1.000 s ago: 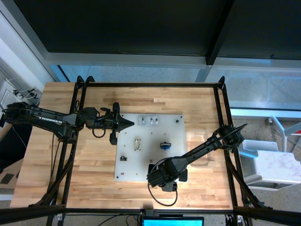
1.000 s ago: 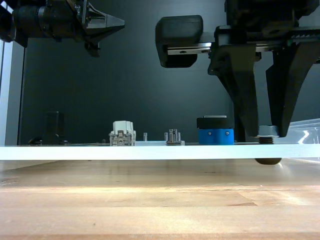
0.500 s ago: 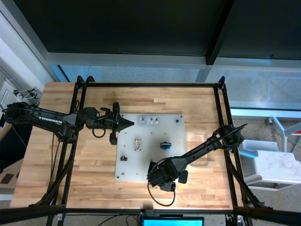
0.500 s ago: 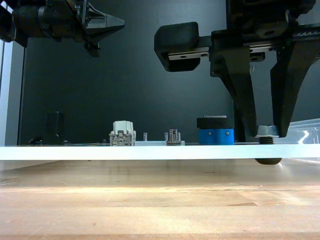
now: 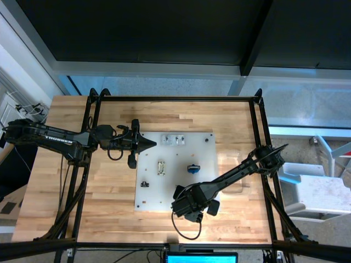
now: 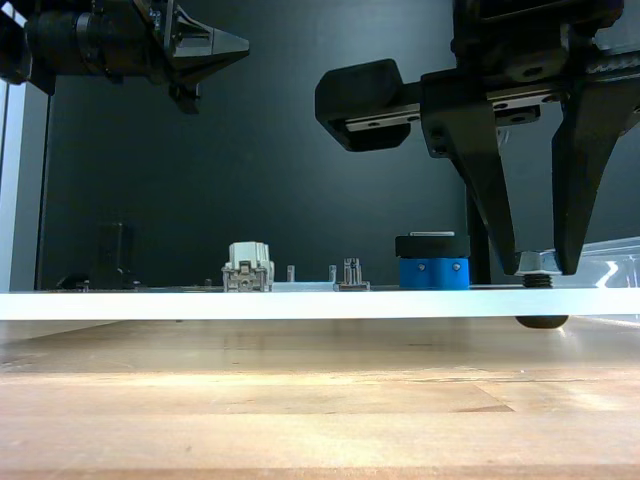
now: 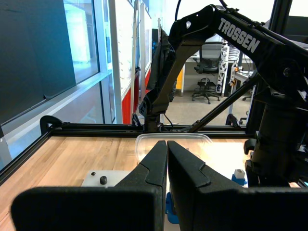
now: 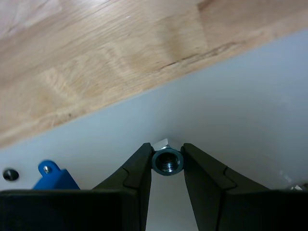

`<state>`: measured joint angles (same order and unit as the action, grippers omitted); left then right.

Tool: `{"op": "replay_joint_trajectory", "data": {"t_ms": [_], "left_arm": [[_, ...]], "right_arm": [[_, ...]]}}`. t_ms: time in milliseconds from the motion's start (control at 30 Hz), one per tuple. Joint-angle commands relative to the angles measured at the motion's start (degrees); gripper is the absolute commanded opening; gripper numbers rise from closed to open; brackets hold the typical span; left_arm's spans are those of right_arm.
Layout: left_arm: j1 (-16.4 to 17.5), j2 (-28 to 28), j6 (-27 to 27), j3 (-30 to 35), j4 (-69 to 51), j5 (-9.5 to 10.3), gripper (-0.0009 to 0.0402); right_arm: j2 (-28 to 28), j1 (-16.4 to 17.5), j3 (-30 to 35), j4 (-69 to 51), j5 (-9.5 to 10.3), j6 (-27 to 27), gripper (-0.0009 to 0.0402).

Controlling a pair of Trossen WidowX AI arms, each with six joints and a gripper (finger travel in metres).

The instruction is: Pick the M12 fastener and fasten on the M12 threads

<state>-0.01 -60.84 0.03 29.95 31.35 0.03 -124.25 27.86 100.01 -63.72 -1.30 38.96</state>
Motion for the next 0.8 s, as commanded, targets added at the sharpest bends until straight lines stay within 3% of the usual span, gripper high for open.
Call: {"op": "replay_joint_trajectory", "data": {"t_ms": [33, 467, 800], "left_arm": [[0.0, -0.02, 0.0, 0.0, 0.0, 0.0, 0.0], [0.02, -0.02, 0.0, 0.0, 0.0, 0.0, 0.0], [0.02, -0.02, 0.0, 0.0, 0.0, 0.0, 0.0]], "right_arm": [[-0.13, -0.02, -0.07, 0.0, 0.02, -5.42, 0.0029], [-0.13, -0.39, -0.11, -0.07, -0.04, -36.02, 0.0029], [-0.13, -0.92, -0.11, 0.17, -0.15, -54.66, 0.0029]]}}
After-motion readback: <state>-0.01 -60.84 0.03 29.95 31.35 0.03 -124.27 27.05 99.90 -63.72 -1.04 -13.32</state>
